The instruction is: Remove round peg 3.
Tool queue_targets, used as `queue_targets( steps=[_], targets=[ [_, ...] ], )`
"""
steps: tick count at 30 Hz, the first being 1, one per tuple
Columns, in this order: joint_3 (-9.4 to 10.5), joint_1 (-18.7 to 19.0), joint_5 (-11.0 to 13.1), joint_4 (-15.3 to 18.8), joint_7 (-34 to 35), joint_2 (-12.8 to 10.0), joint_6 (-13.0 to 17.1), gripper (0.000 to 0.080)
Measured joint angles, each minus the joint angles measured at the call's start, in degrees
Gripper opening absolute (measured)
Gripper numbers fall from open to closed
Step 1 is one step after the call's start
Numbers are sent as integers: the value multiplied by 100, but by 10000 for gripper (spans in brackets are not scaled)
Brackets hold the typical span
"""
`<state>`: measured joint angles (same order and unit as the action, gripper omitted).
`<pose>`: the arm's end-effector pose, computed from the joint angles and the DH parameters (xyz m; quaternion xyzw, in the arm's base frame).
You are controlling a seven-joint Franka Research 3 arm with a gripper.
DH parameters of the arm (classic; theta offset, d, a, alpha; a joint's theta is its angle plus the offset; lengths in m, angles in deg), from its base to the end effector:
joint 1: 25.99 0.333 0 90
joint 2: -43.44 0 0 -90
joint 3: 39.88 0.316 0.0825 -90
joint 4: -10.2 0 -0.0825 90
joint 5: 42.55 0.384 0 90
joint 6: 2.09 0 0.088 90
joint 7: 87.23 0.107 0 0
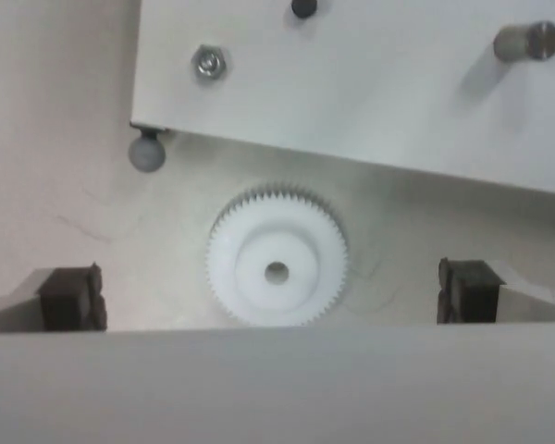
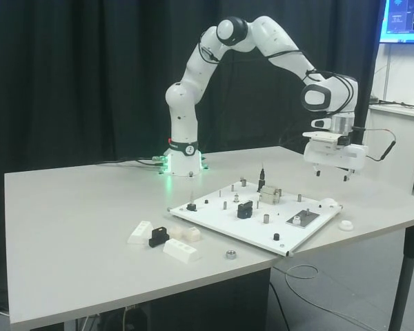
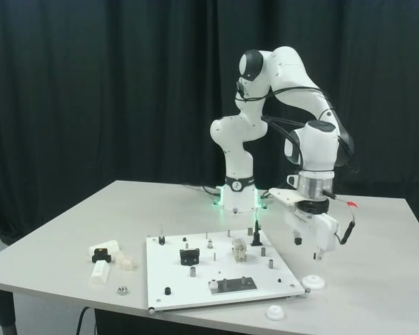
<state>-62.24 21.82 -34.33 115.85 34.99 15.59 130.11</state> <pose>0.5722 0.2947 0.2812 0.6435 -0.7645 0.0369 0.0009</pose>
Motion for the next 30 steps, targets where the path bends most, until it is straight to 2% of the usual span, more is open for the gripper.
queue_targets(
  steps=[15, 30],
  targets=[
    [-138, 0, -3, -18, -362, 121, -129, 800],
    [-171, -3, -7, -50, -1320, 210, -332, 800]
  ],
)
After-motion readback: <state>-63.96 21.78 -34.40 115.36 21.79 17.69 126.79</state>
